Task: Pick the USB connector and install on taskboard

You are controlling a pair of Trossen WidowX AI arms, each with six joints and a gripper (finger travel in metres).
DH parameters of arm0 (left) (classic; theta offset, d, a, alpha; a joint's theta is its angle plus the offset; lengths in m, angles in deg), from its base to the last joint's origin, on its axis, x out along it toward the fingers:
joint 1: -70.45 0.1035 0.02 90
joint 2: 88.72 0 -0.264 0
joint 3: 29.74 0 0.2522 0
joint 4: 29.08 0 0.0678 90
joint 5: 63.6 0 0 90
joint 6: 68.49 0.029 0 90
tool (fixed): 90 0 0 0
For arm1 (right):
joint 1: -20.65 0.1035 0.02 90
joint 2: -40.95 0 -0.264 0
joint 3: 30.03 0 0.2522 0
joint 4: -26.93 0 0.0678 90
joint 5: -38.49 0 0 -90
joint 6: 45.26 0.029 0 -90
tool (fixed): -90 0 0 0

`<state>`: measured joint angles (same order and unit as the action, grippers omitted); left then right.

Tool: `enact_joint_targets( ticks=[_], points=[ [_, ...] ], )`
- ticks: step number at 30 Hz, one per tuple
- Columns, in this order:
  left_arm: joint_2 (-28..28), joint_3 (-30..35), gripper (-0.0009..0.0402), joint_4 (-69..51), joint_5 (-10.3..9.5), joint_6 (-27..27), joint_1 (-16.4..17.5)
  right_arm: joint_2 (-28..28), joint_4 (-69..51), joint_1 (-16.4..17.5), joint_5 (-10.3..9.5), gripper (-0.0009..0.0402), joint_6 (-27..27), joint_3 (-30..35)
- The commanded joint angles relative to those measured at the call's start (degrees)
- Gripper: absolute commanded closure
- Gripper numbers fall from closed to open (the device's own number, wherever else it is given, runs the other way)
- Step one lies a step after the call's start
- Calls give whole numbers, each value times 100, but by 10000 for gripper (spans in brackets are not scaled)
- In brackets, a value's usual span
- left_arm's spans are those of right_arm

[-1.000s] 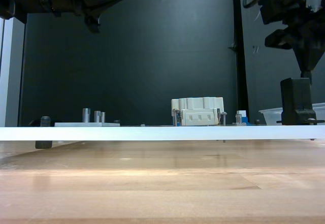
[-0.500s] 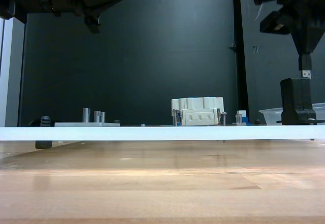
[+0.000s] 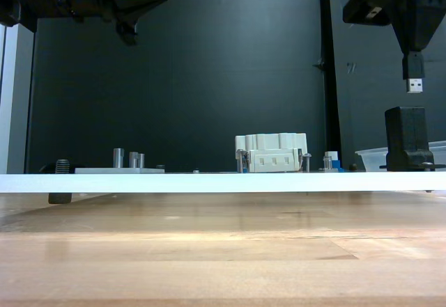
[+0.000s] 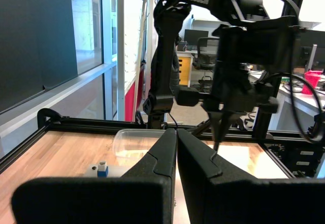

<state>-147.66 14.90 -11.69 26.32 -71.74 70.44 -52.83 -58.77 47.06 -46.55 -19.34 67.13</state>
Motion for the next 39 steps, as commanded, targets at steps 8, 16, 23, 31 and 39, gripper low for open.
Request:
enact_joint_targets(
  ticks=[8,16,23,31,39],
  points=[
    [-2,0,393,2,2,2,0,-813,-155,162,-52,393,310,920],
    [-2,2,393,2,2,2,0,-1285,-140,269,-52,393,348,1434],
    [-2,2,393,2,2,2,0,-1480,-52,310,-103,393,367,1563],
    [-2,0,393,2,2,2,2,-1552,59,332,-164,393,365,1565],
    [-2,0,393,2,2,2,0,-1633,61,345,-131,393,278,1606]
  ],
)
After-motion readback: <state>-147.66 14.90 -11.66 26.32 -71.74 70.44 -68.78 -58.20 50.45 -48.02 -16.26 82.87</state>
